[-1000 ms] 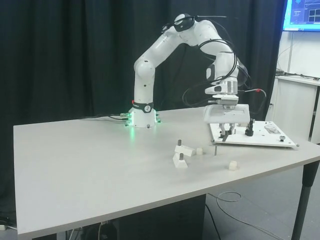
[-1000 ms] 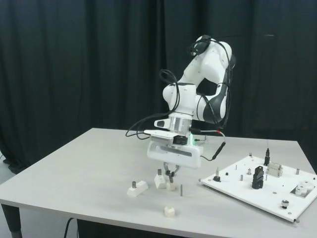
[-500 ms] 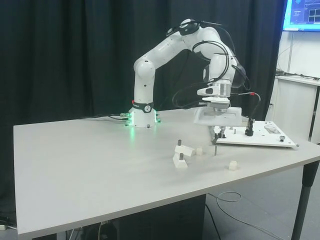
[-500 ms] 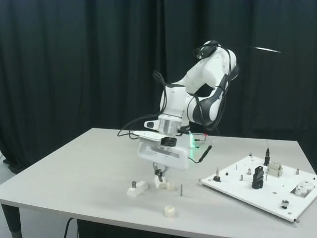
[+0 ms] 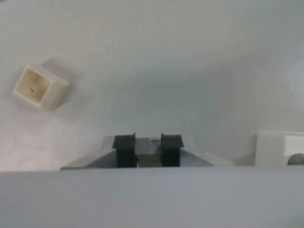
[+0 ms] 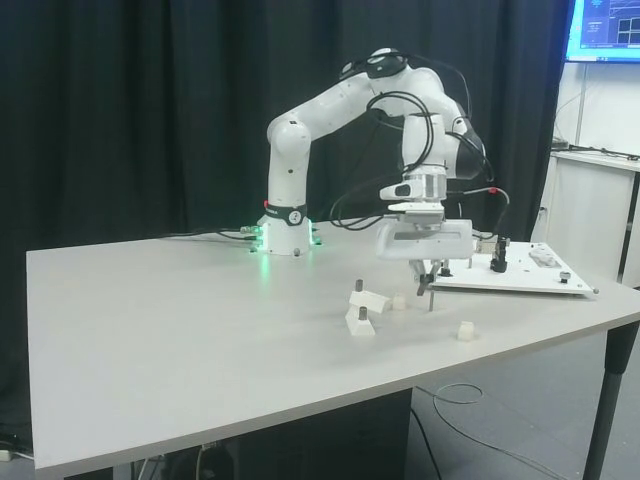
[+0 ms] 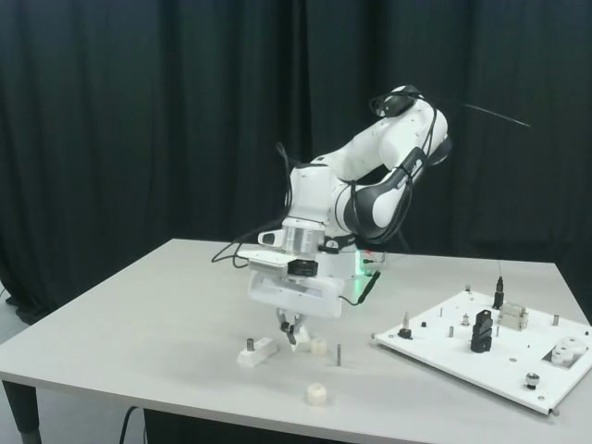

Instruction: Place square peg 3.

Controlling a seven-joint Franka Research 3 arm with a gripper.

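Across the grey table (image 6: 150,330) the white arm (image 6: 320,100) is mid-carry, well clear of the white assembly board (image 6: 520,280) and leaning toward the two white blocks (image 6: 365,308) near the table's middle. A second ago it hung over the board's near edge; since then it has swung steadily away, and the blocks and loose pieces have not moved. The gripper (image 7: 289,330) now hovers just above the nearer block (image 7: 298,338), fingers drawn close on a small grey piece, seemingly the square peg (image 5: 148,160). A hollow white cube (image 5: 40,87) lies apart. Judged next: line the peg up squarely over its seat, then lower gently.
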